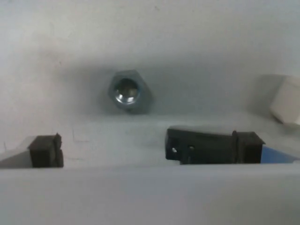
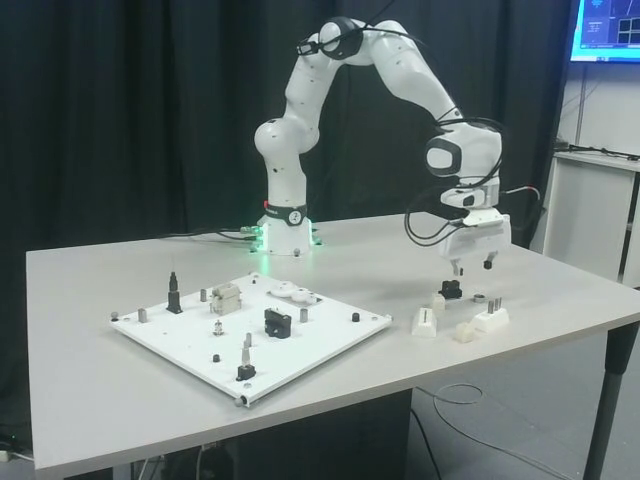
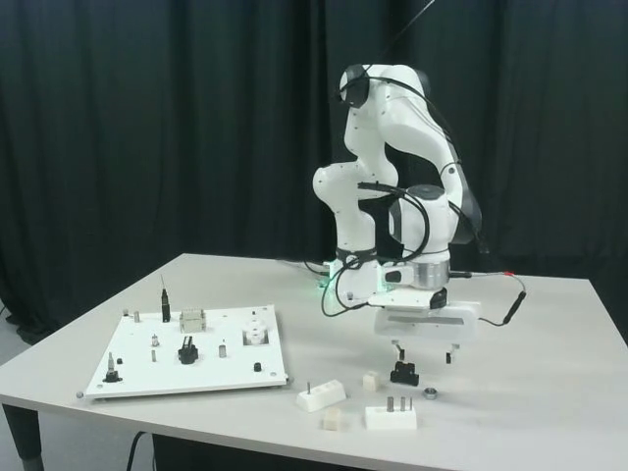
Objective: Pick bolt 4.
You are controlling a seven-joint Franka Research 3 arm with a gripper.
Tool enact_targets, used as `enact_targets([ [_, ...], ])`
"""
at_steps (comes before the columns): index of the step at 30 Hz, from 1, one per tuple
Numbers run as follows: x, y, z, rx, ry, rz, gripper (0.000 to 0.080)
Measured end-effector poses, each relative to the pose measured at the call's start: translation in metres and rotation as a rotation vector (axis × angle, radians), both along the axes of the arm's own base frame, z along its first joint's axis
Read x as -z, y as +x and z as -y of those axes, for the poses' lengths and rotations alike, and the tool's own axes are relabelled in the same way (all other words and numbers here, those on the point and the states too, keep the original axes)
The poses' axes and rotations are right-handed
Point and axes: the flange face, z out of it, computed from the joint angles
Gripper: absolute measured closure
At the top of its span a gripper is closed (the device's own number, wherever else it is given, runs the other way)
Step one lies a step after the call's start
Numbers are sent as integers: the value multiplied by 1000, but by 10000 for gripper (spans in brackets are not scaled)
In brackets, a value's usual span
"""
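Hovering just above the counter (image 2: 560, 290), the gripper (image 1: 112, 152) has its fingers spread apart and holds nothing. Bolt 4 (image 1: 130, 90) stands upright on the counter, its hexagonal head facing up, long axis vertical. In the wrist view it sits ahead of the open gap rather than between the fingertips. Judging by that offset, a short shift forward, then a straight descent, should bracket it.
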Motion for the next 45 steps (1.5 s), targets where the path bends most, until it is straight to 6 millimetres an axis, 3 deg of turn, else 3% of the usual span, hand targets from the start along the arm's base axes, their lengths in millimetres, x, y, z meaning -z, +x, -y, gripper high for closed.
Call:
enact_targets([
  [20, 36, 9, -17, -51, -29, -18, 3],
  [45, 56, 15, -26, -63, -35, -48, 3],
])
